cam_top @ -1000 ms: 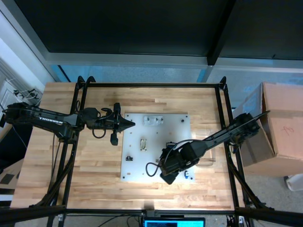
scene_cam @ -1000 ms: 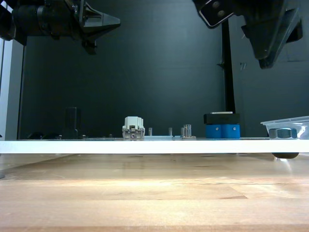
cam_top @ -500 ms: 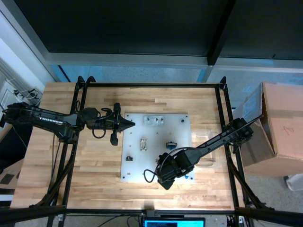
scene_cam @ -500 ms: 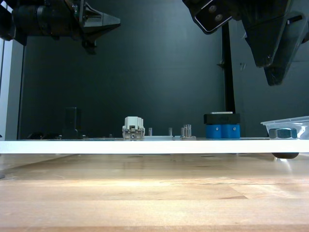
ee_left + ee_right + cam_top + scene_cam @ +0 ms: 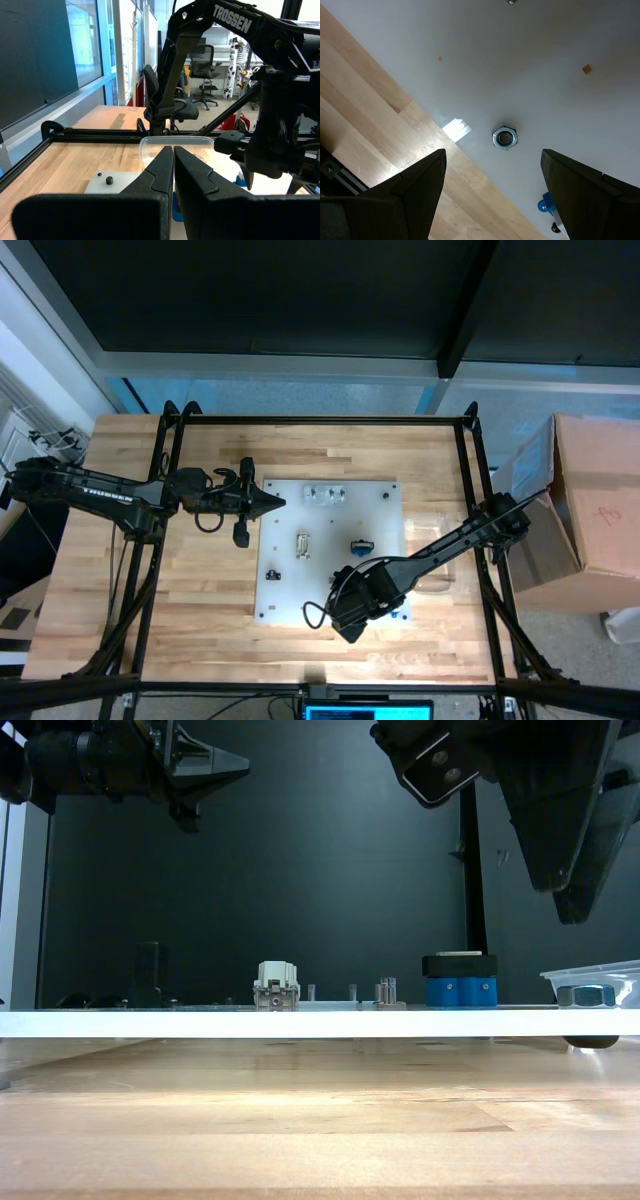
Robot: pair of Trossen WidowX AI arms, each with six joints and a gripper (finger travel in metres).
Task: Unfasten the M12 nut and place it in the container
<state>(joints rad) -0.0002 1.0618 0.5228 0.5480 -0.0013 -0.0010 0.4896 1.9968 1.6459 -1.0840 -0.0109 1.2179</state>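
Table [image 5: 200,580]: wood, under the board.
Board [image 5: 280,520]: white, mid-table.
Tray [image 5: 445,575]: clear, just beside the board's right edge.
Right gripper [image 5: 558,900]: above the board's near right part, jaws wide, holding nothing.
Left gripper [image 5: 173,150]: raised at the board's far left edge, jaws pressed together (nothing between them).
Nut [image 5: 504,137]: on its stud, below the right gripper.

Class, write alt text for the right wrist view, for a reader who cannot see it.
The silver nut sits on its stud on the white board, seen from above, untouched, between the open fingers of the right gripper. Wooden table borders the board. The left gripper, outside this view, hangs shut over the board's far left edge.
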